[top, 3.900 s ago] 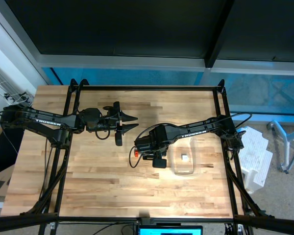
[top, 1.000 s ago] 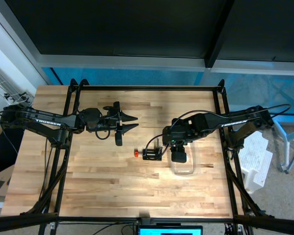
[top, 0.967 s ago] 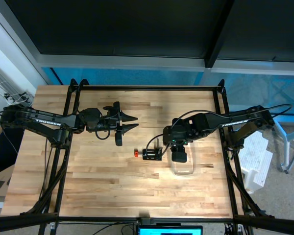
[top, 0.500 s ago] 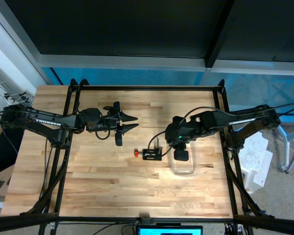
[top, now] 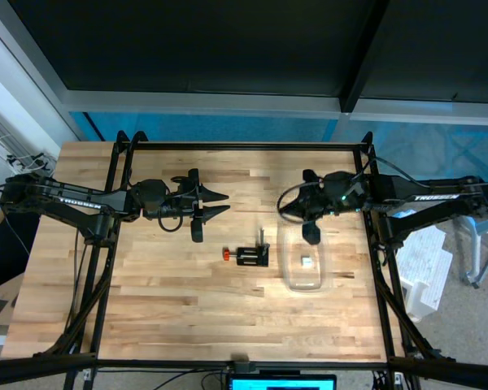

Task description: Pick the usb-c connector and install on the hub

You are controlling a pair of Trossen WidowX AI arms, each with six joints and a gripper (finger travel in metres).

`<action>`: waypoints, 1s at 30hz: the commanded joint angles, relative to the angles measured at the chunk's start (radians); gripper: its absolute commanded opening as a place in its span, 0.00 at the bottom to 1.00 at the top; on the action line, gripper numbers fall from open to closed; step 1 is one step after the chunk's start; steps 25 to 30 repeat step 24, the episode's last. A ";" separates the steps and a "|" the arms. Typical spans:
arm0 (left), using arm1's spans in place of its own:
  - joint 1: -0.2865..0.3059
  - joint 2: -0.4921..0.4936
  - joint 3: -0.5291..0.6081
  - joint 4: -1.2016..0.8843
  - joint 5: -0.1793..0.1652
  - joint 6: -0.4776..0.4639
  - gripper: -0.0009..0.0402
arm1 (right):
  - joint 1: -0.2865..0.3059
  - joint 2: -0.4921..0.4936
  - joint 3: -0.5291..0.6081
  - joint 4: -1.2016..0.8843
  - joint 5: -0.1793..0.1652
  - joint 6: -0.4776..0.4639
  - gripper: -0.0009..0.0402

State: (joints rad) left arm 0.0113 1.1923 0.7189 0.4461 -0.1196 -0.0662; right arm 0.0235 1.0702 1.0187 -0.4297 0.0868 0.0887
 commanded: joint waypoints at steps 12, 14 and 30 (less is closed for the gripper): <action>0.000 0.000 0.000 0.000 0.000 0.000 0.29 | -0.039 -0.211 -0.319 0.498 -0.035 -0.053 0.02; 0.000 0.000 0.000 0.000 0.000 0.000 0.29 | -0.042 -0.226 -0.356 0.553 -0.037 -0.053 0.02; 0.000 0.000 0.000 0.000 0.000 0.000 0.29 | -0.043 -0.246 -0.459 0.715 -0.061 -0.052 0.02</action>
